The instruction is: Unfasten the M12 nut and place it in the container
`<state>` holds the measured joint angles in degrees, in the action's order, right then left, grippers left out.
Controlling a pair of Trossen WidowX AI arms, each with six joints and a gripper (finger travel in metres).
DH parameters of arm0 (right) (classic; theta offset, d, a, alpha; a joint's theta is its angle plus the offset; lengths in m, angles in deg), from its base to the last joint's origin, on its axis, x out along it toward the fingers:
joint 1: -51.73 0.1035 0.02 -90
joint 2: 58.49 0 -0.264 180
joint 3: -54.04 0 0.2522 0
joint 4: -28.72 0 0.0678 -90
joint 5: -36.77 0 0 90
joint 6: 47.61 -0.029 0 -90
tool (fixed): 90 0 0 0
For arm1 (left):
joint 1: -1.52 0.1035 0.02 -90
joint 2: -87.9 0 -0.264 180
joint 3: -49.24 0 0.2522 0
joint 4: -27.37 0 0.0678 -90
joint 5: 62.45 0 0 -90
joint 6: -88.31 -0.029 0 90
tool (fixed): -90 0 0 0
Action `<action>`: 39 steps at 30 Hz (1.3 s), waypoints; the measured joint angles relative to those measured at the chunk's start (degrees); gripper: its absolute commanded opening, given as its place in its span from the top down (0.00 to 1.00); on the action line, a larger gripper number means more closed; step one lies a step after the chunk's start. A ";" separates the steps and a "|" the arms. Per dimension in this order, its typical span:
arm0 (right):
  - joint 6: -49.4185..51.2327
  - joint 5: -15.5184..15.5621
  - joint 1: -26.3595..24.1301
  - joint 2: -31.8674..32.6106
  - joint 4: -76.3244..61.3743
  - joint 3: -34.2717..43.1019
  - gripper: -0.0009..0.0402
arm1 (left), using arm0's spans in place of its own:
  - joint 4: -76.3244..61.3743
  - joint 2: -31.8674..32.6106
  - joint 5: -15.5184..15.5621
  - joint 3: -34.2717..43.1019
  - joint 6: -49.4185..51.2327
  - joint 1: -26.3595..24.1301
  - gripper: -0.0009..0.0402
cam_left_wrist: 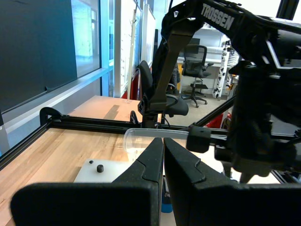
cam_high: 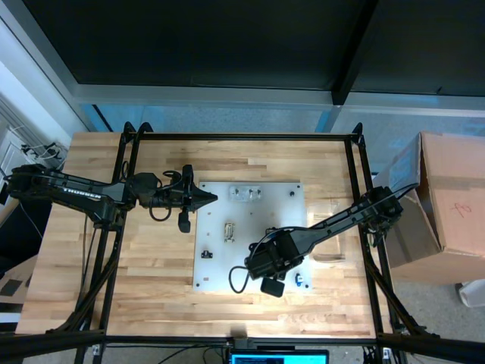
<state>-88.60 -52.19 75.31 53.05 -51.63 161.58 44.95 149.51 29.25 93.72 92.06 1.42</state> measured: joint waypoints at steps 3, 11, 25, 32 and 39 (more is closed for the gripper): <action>1.46 -0.15 -0.42 -2.71 0.37 -2.69 0.94 | 0.00 0.00 0.02 0.00 0.02 0.00 0.98; 6.84 -0.20 -3.23 -14.14 3.63 -13.94 0.94 | 0.00 0.00 0.02 -0.02 0.02 0.00 0.98; 16.46 0.09 -7.50 -36.74 4.09 -35.69 0.94 | 0.00 0.00 0.00 -0.02 0.02 0.00 0.98; 17.57 0.07 -8.17 -45.00 2.01 -41.42 0.94 | 0.00 0.00 0.00 0.00 0.00 0.00 0.98; 17.94 0.04 -8.24 -47.43 1.62 -45.90 0.94 | 0.00 0.00 0.02 -0.02 0.02 0.00 0.98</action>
